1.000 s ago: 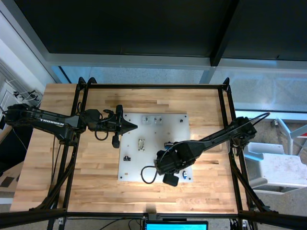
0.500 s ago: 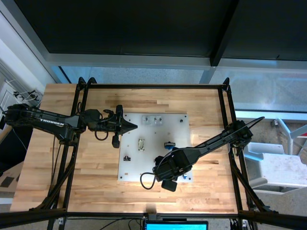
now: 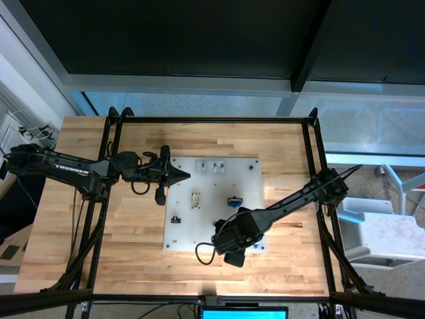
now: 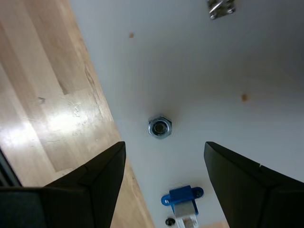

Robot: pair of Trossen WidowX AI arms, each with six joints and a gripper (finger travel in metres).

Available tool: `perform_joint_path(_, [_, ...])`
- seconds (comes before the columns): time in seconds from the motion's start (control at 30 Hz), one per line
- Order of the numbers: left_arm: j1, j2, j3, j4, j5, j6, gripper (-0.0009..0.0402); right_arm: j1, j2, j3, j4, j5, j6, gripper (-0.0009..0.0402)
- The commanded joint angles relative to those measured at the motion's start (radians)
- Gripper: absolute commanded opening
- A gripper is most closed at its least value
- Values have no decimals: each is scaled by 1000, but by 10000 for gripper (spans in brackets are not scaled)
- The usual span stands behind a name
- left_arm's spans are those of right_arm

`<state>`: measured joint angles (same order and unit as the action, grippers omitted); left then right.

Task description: Unfasten the M12 fastener and place in the container

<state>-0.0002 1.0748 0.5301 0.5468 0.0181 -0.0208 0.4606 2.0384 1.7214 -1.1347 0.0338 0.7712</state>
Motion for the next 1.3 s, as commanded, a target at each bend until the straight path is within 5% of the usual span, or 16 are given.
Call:
perform_joint_path(0.03, [0, 0, 0, 0, 0, 0, 0, 5, 23, 1, 29, -3, -2, 237])
perform_joint_path(1.3, [0, 0, 0, 0, 0, 0, 0, 2, 32, -124, 132, 26, -28, 235])
